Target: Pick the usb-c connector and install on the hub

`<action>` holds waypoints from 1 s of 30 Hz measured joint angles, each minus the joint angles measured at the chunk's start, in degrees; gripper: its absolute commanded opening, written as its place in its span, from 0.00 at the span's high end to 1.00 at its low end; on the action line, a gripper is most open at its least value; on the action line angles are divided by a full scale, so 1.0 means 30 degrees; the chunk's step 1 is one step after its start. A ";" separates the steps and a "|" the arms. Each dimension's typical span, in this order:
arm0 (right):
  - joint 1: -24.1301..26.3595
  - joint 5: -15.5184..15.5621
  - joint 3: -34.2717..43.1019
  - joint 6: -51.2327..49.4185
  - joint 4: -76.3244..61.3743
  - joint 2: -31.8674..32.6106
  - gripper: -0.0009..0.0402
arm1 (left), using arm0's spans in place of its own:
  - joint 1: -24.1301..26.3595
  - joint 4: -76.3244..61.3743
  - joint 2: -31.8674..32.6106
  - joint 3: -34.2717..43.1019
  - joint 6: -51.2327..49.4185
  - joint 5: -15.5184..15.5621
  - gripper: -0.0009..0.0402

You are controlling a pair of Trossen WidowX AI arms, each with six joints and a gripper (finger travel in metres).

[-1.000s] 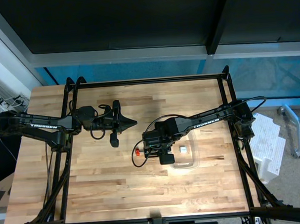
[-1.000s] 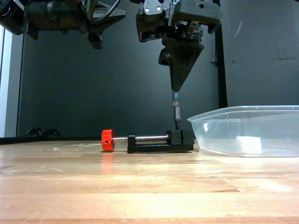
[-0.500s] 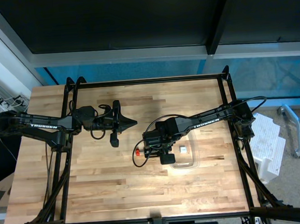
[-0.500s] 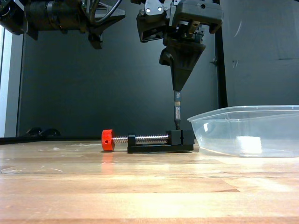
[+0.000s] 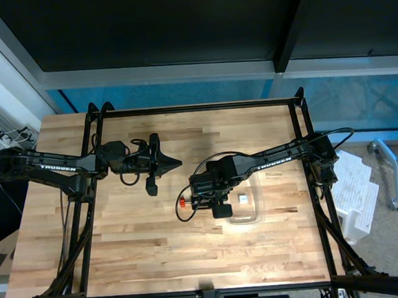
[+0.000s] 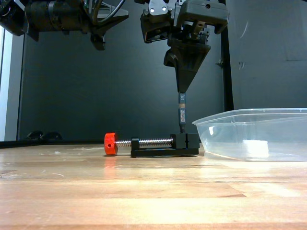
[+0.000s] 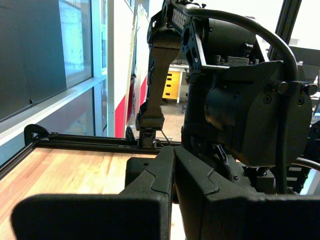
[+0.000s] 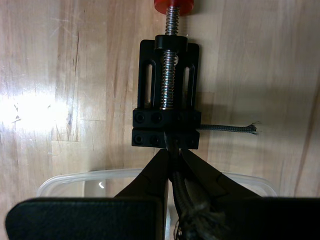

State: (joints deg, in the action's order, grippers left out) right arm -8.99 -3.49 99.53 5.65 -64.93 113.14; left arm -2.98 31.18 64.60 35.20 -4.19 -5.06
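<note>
My right gripper (image 6: 181,90) points straight down over the black vise (image 6: 163,145), shut on the usb-c connector (image 6: 182,112). The connector stands upright, its lower end reaching the vise's top by the clamp block. How deep it sits I cannot tell. In the right wrist view the fingers (image 8: 159,167) pinch the connector's braided cable (image 8: 179,195) just above the vise (image 8: 166,120). A short cable stub (image 8: 225,129) sticks out sideways from the clamp. My left gripper (image 5: 172,163) hovers high at the back left, shut on nothing, fingertips (image 7: 165,167) together.
The vise's red knob (image 6: 110,143) points left. A clear plastic tub (image 6: 249,117) lies right of the vise, almost touching it, with a small white piece (image 6: 254,147) inside. Black frame rails (image 5: 196,108) border the wooden table.
My right gripper has risen very slightly, with a little more connector showing below its fingertips. The left arm has not moved.
</note>
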 measured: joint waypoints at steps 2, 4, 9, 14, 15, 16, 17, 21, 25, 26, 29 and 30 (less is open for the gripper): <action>0.0007 0.0000 0.0000 0.0000 0.0000 -0.0015 0.98 | 0.0000 0.0000 0.0000 -0.0007 -0.0007 0.0007 0.98; 0.0007 0.0000 0.0000 -0.0007 0.0000 -0.0015 0.98 | 0.0000 -0.0007 0.0000 0.0000 0.0000 0.0000 0.98; 0.0029 -0.0066 -0.0015 -0.0015 0.0007 -0.0015 0.98 | 0.0000 -0.0007 0.0000 -0.0007 0.0000 0.0000 0.98; 0.0044 -0.0066 -0.0073 -0.0015 0.0015 -0.0015 0.98 | 0.0000 0.0000 0.0000 0.0000 0.0000 0.0000 0.98; 0.0044 -0.0066 -0.0095 -0.0015 0.0044 -0.0015 0.98 | 0.0000 -0.0007 0.0000 -0.0007 0.0000 0.0007 0.98; 0.0044 -0.0066 -0.0124 -0.0015 0.0066 -0.0015 0.98 | 0.0000 0.0000 0.0000 -0.0007 0.0000 0.0000 0.98; 0.0044 -0.0058 -0.0153 -0.0015 0.0080 -0.0015 0.98 | 0.0000 -0.0007 -0.0007 0.0000 0.0000 0.0000 0.98; 0.0058 -0.0036 -0.0248 -0.0015 0.0357 -0.0029 0.98 | 0.0000 -0.0007 0.0000 -0.0007 0.0000 0.0000 0.98; 0.0058 -0.0015 -0.0277 -0.0015 0.0408 -0.0044 0.98 | 0.0000 0.0000 -0.0007 0.0000 0.0000 0.0000 0.98; 0.0058 -0.0007 -0.0277 -0.0022 0.0408 -0.0044 0.98 | 0.0000 0.0000 -0.0007 0.0000 0.0000 0.0007 0.98; 0.0058 0.0000 -0.0284 -0.0066 0.0415 -0.0044 0.98 | 0.0000 -0.0007 0.0000 0.0000 -0.0007 0.0000 0.98; 0.0058 0.0000 -0.0291 -0.0066 0.0415 -0.0044 0.98 | 0.0000 -0.0007 0.0000 -0.0007 0.0000 0.0007 0.98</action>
State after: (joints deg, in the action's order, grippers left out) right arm -8.82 -3.49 98.65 5.45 -63.68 113.01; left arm -2.98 31.16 64.60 35.18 -4.19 -5.04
